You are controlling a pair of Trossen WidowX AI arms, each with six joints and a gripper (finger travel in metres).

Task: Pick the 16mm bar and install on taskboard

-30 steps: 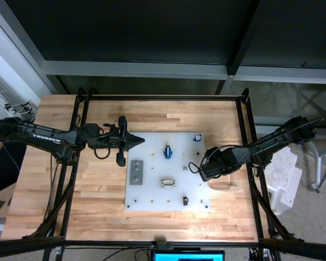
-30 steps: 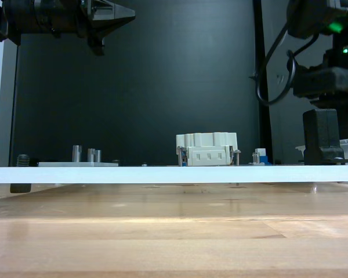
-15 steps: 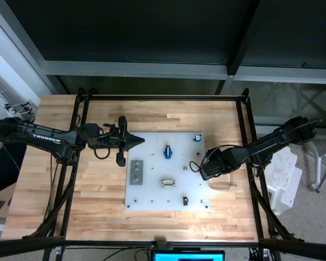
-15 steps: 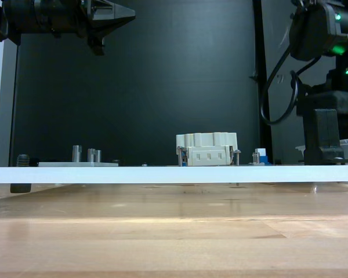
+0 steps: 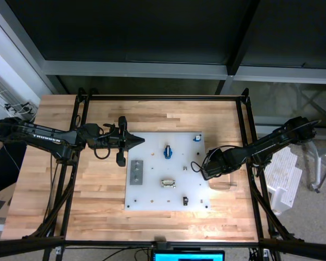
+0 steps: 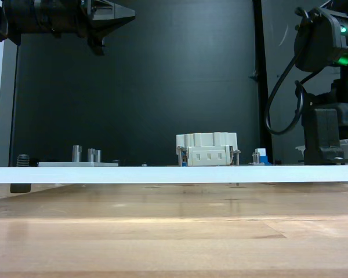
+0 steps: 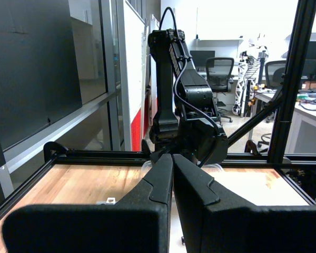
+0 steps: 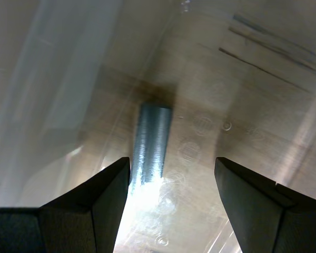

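The 16mm bar (image 8: 150, 142), a short grey metal cylinder, lies free on the floor of a clear plastic tray (image 8: 242, 105), clear of the white taskboard (image 5: 152, 193). My right gripper (image 8: 171, 163) hangs open just above it, one finger on either side of the bar's near end. From above, the right gripper (image 5: 211, 172) sits at the board's right edge over the tray (image 5: 228, 184). My left gripper (image 5: 139, 140) hovers shut and holding nothing above the board's upper left corner; its fingers (image 7: 163, 174) are pressed together.
On the board stand a grey block with pegs (image 5: 136, 172), a beige connector (image 5: 169, 184), a blue part (image 5: 168, 151) and a small black part (image 5: 186, 201). Black frame rails (image 5: 249, 141) run along both sides of the wooden table.
The right arm's wrist has shifted slightly to the right over the tray. The left arm has not moved.
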